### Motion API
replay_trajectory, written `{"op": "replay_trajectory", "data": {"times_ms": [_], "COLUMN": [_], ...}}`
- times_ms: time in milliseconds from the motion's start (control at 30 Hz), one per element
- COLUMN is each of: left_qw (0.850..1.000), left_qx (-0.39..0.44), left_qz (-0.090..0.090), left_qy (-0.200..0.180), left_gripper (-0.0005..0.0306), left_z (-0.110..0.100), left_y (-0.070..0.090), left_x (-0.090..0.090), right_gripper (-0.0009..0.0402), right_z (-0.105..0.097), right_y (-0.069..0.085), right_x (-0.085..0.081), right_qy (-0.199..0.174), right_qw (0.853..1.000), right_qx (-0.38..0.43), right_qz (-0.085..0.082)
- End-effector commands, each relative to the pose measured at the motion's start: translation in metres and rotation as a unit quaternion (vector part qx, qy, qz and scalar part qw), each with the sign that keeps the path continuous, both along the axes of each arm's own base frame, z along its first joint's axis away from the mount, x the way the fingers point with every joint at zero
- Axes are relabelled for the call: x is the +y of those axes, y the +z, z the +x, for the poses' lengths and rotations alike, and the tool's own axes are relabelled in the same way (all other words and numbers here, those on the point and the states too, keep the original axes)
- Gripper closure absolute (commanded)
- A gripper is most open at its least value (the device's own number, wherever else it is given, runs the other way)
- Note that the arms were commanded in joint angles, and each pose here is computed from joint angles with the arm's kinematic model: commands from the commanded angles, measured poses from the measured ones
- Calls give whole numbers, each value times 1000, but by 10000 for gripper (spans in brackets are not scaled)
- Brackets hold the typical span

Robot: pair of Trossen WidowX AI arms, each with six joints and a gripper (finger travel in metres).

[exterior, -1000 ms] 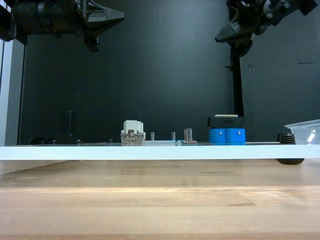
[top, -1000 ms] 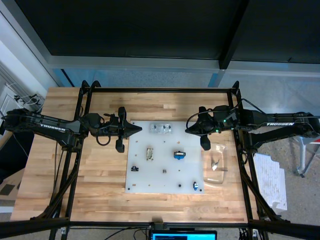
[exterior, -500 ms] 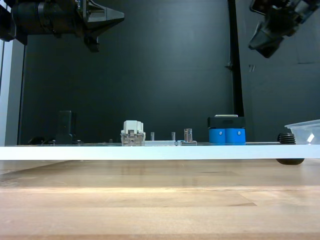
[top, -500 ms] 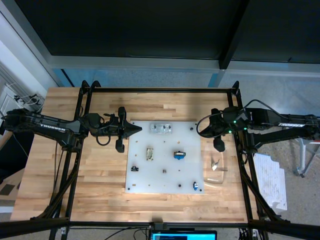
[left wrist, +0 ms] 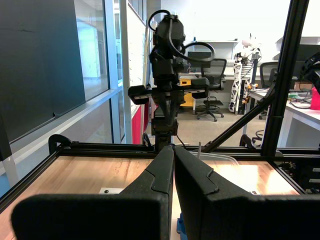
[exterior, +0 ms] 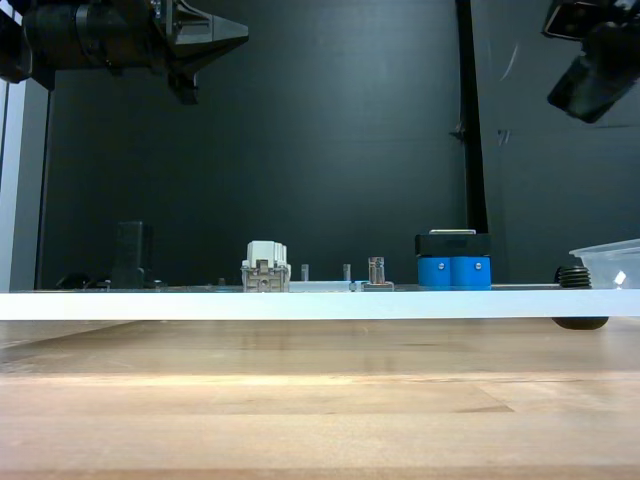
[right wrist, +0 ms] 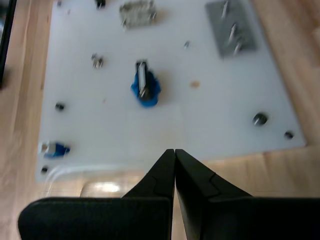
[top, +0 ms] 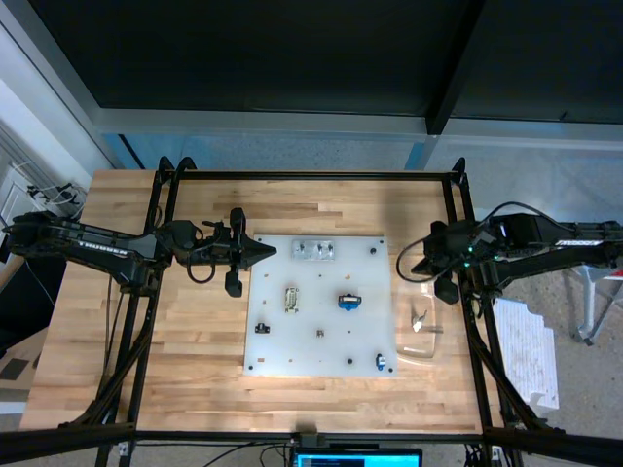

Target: Pick the RJ45 connector and install on taskboard

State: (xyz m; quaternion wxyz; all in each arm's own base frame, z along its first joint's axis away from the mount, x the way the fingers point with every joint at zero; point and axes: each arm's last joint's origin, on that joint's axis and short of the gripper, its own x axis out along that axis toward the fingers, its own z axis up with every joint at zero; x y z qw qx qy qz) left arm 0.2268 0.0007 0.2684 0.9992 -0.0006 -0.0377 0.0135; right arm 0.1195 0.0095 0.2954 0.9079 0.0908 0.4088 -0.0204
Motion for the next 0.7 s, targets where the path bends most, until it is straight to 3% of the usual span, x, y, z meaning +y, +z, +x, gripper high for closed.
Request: {"op": "replay_trajectory", "data": {"times_ms": [33, 700], "left_qw": [1000, 1000], "left_qx": [0, 0], "left_qz": [0, 0], "left_qy": [0, 0], "left_gripper": [300, 300], "left_z": [0, 0], "left_y": [0, 0], "left_x": [0, 0], "right_gripper": [393, 393], "right_z": [-4, -24], "right_y": [-3, -14], "right_x": [5, 28], "right_qy": [-2, 8], "right_qw": [1000, 991], "right_qx": [21, 129], "right_qz": [-3, 37]}}
